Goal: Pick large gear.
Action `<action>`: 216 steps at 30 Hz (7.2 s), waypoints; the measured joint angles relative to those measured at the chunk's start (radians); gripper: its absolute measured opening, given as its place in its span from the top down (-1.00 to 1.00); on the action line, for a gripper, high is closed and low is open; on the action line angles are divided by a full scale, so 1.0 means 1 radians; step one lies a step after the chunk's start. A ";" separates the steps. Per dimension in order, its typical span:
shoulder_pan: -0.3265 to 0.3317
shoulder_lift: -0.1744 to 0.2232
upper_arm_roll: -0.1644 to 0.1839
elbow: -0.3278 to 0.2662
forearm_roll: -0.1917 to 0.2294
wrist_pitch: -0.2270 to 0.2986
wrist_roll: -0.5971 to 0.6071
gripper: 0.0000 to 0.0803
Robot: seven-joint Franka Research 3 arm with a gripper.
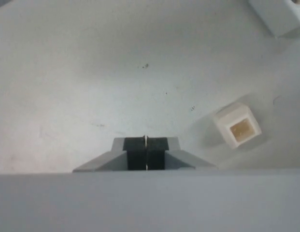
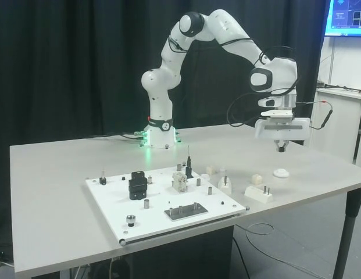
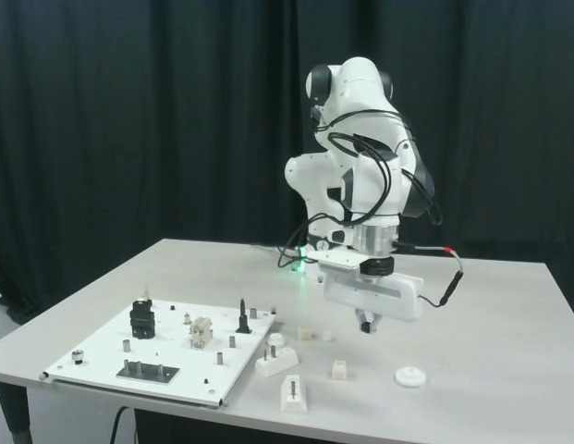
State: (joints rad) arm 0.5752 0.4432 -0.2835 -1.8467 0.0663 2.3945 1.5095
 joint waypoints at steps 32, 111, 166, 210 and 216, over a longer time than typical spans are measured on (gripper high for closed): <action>-0.030 0.001 -0.001 0.040 -0.001 -0.031 -0.094 1.00; -0.054 0.064 0.040 0.180 0.045 -0.240 -0.193 -0.98; 0.065 0.182 0.074 0.041 0.116 -0.006 -0.018 -0.99; 0.063 0.214 0.080 0.038 0.119 0.062 0.008 -0.47; 0.063 0.208 0.076 0.042 0.119 0.062 0.009 -0.47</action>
State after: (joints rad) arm 0.6380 0.6514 -0.2078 -1.8045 0.1852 2.4563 1.5188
